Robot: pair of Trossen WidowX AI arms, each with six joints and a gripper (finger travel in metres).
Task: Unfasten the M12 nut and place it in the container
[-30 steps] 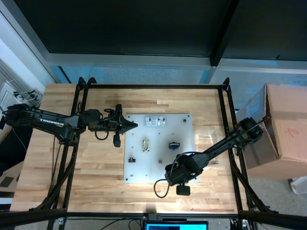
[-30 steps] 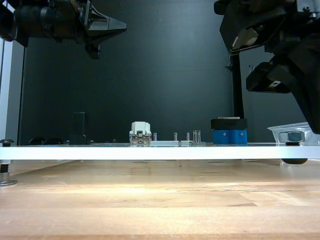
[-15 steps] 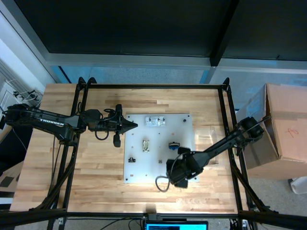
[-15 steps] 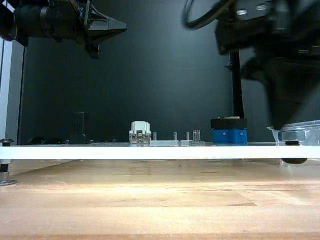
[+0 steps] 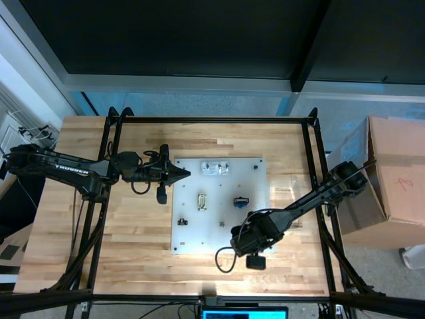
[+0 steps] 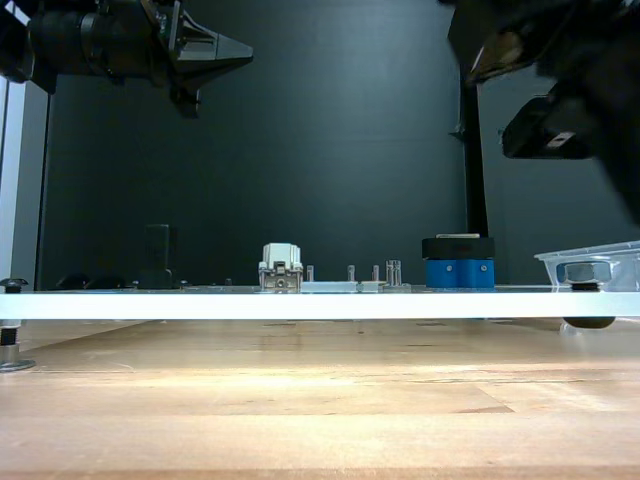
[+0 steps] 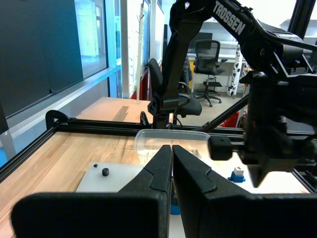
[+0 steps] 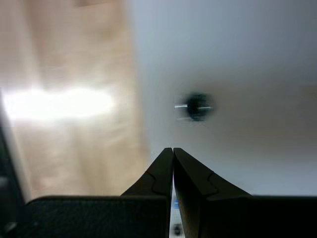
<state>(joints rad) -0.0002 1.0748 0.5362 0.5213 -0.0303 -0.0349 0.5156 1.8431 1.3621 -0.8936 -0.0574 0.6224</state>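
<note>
The silver M12 nut [image 6: 588, 271] sits on its black stud at the white board's [image 5: 192, 229] near right edge, in front of the clear container [image 6: 600, 254]. From above, the container [image 5: 287, 186] shows nothing inside and my right arm hides the stud. My right gripper [image 5: 251, 238] hangs over that corner, shut [image 8: 173, 148] with nothing between its fingers. A blurred dark round thing with a silver glint [image 8: 198, 106] lies on the board beyond its tips. My left gripper [image 5: 188, 174] hovers shut above the board's left edge.
A blue-and-black block [image 6: 458, 262] and a grey connector [image 6: 281, 268] stand mid-board. A black post [image 6: 474, 150] rises behind the blue block. Black frame rails [image 5: 319, 159] border the table. A cardboard box [image 5: 392, 179] stands off the right side.
The right gripper dipped toward the nut half a second ago with its wrist turning, and now stands higher and turned back. The nut stays where it was. The left arm has not moved.
</note>
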